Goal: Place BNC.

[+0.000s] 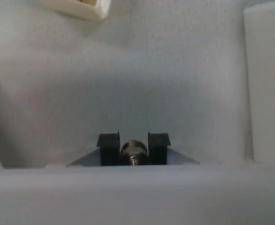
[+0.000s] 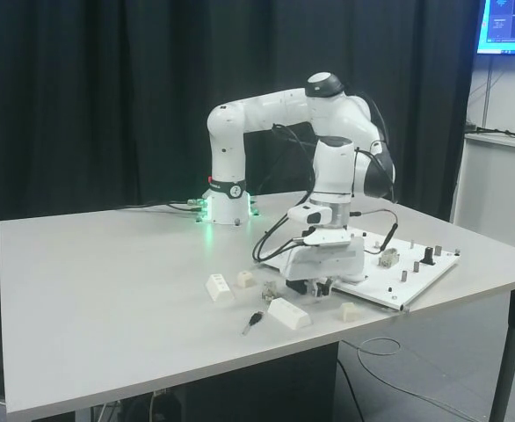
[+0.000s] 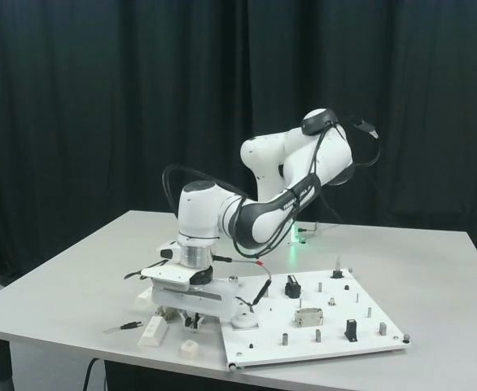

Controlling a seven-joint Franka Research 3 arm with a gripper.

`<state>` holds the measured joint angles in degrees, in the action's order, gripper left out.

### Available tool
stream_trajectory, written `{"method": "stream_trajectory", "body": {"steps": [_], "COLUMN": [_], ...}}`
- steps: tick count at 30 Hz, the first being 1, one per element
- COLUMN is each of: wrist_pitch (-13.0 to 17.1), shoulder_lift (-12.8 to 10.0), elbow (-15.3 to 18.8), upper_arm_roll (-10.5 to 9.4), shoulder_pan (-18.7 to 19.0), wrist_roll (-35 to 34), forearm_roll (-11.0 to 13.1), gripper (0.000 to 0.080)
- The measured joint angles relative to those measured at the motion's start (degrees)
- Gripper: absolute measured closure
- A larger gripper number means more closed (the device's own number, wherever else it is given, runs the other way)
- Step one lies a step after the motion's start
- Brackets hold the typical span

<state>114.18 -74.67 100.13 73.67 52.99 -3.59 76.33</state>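
Fingers [image 1: 108, 149] of the gripper [image 1: 133, 151] are closed on the BNC connector [image 1: 134, 153], holding it low above the grey table [image 1: 137, 84] beside the white board [image 3: 320, 326], probably because its place is there

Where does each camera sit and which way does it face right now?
Wrist view: on the arm's wrist, looking down past the gripper, shut on the BNC, at the table.
First room view: off one table corner, facing the arm, its base behind and the board beside it.
Second room view: off another side, the board nearest, the arm bent low.
Both room views share the arm, the board and the white blocks.
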Motion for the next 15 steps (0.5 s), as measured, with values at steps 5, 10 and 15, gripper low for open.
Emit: {"method": "stream_trajectory", "body": {"steps": [5,10,15], "wrist_pitch": [1.4,2.2,3.0], "shoulder_lift": [-0.1,-0.4,-0.5], "elbow": [-0.5,-0.8,-1.1], "upper_arm_roll": [-1.13,-1.53,-1.85], "shoulder_pan": [-0.8,-1.1,-1.5], "wrist_roll": [0.4,0.9,0.9], "forearm_roll": [0.0,0.0,-0.1], "gripper": [0.0679,0.0679,0.0679]}}
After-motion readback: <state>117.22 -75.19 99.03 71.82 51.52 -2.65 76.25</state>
